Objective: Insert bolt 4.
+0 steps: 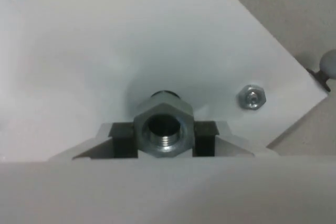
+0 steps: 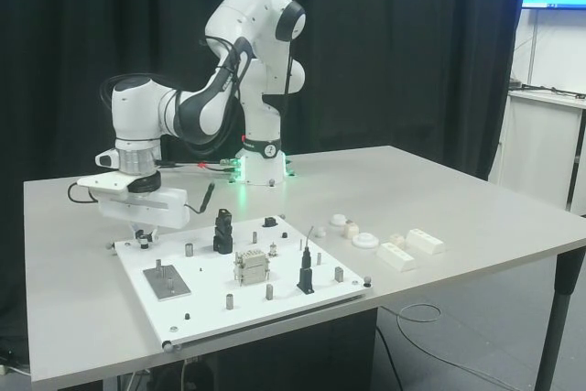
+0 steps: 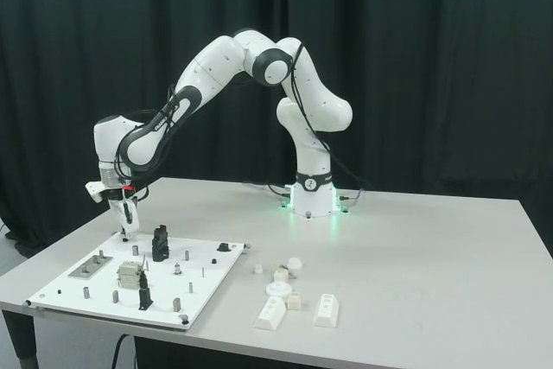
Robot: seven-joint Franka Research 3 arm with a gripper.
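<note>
Seen from the wrist, the gripper (image 1: 164,139) has its two black fingers (image 1: 122,140) clamped on the flat sides of a bolt (image 1: 163,128), a dull grey metal piece with a six-sided head and a round hollow whose wall is cut with fine threads. It is held upright, just above the smooth, matt white board (image 1: 105,61), close to one of the board's corners. On the board just beside it sits a small hex screw (image 1: 252,97), shiny and six-sided. In the first room view the gripper (image 2: 145,228) hangs at the board's (image 2: 275,313) far left corner, under the white, rounded arm (image 2: 211,89); the bolt itself is too small to make out there. The board is a flat, thin rectangle lying near the table's (image 2: 439,190) front edge. It carries short grey pegs, a flat grey metal plate (image 2: 167,281) with a stud on it near its left edge, a blocky black clamp (image 2: 222,231), a boxy grey connector (image 2: 249,266) in the middle, and a slim black upright holder (image 2: 306,276) toward the front. Off the board, to its right on the bare table, lie white blocks (image 2: 410,248) and round white discs (image 2: 352,231). A black curtain (image 2: 412,43) hangs behind.
</note>
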